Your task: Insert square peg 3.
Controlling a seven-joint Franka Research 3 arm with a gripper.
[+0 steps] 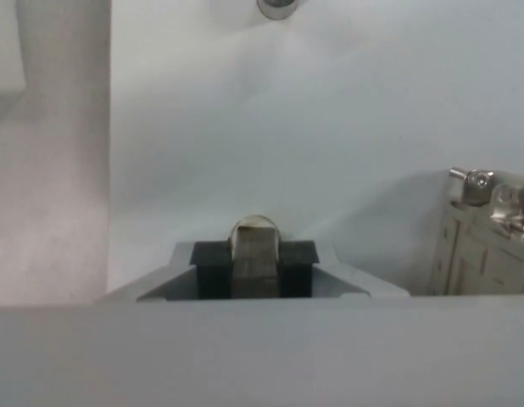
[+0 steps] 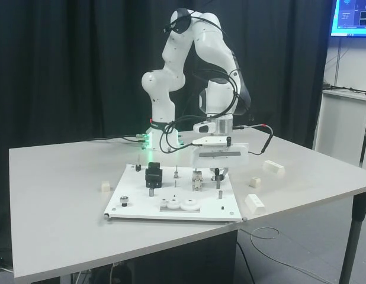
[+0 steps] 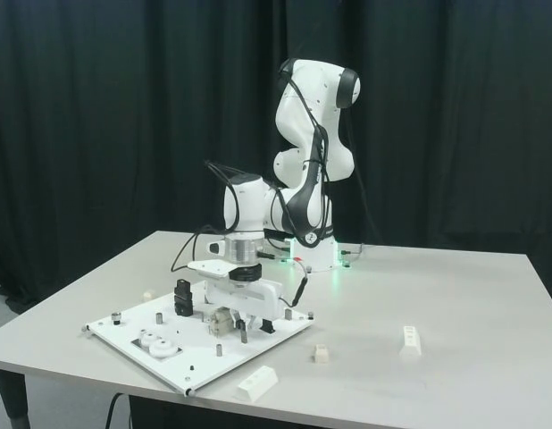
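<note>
In the wrist view my gripper point(image 1: 254, 270) is shut on a grey square peg point(image 1: 254, 246), which stands upright between the two black pads point(image 1: 209, 267). Below it lies the white board point(image 1: 330, 127). In the first room view the gripper point(image 2: 218, 174) hangs low over the right part of the board point(image 2: 135, 201), with the peg point(image 2: 220, 190) reaching down towards it. The second room view shows the gripper point(image 3: 242, 323) and the peg point(image 3: 244, 333) just above the board point(image 3: 124, 344). Whether the peg's tip touches the board is hidden.
A metal fixture point(image 1: 487, 229) point(image 2: 198, 180) stands close beside the gripper. The board also carries a black fixture point(image 2: 153, 176), white gears point(image 2: 180, 205) and small pins. Several white blocks point(image 2: 254, 203) point(image 2: 273, 168) point(image 3: 257, 382) lie on the grey table around the board.
</note>
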